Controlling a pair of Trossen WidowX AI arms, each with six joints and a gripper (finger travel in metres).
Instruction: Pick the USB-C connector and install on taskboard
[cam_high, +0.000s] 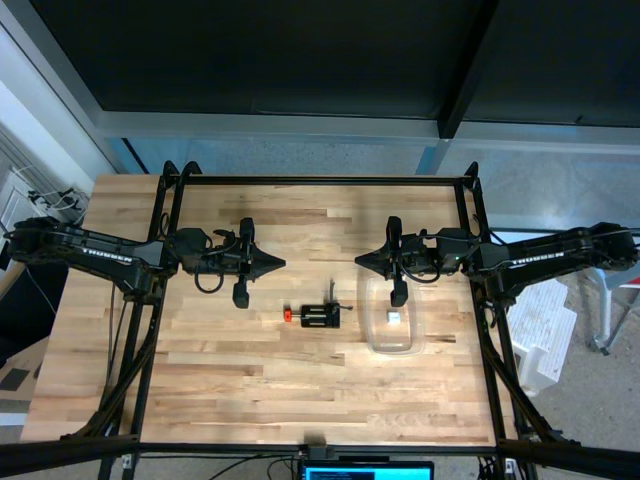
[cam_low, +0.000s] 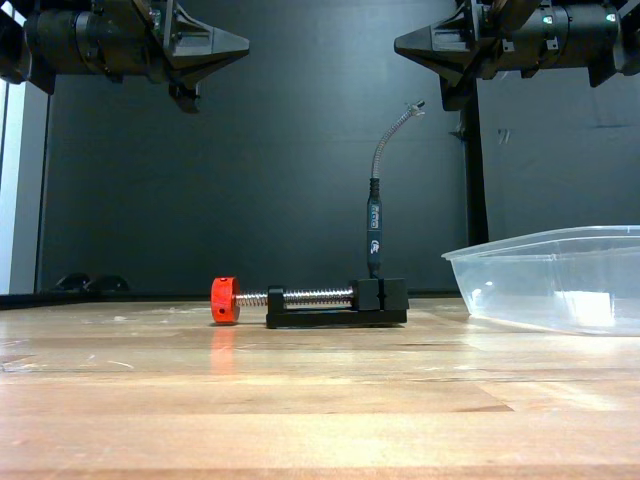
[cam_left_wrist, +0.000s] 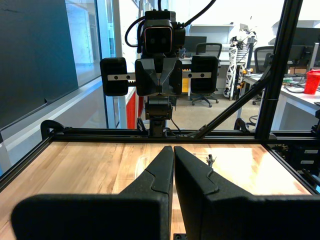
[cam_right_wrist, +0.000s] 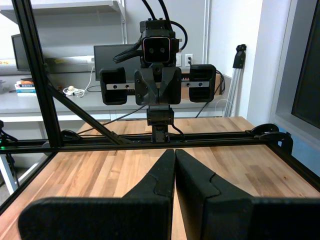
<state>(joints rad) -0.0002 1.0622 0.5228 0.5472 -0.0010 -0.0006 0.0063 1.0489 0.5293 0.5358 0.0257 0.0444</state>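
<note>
While both arms hang above the table (cam_high: 200, 380), I see the left gripper (cam_high: 280, 264) and right gripper (cam_high: 359, 262) pinched closed, empty, facing each other. The USB-C connector (cam_low: 373, 225) stands upright in the taskboard (cam_low: 381, 298), at the end opposite its red knob (cam_low: 224, 300).

Surroundings of my work cell. My counter (cam_high: 250, 385) is a pale wooden butcher-block top, boxed by a black metal frame (cam_high: 320, 181). Past its far edge lie a grey floor (cam_high: 330, 155) and a dark wall panel (cam_high: 280, 50); at the near edge sits a lit screen (cam_high: 365, 470). Looking one way along the counter, I see glass panes (cam_left_wrist: 82, 45), an office chair (cam_left_wrist: 209, 49) and a white desk (cam_left_wrist: 295, 100) bearing a red container (cam_left_wrist: 311, 81) — all brightly lit. Looking the other way, I see a grey desk (cam_right_wrist: 30, 105), a dark monitor (cam_right_wrist: 112, 56), a shelf (cam_right_wrist: 65, 6) above, and a black tripod (cam_right_wrist: 239, 70) against a white wall (cam_right_wrist: 230, 30).
</note>
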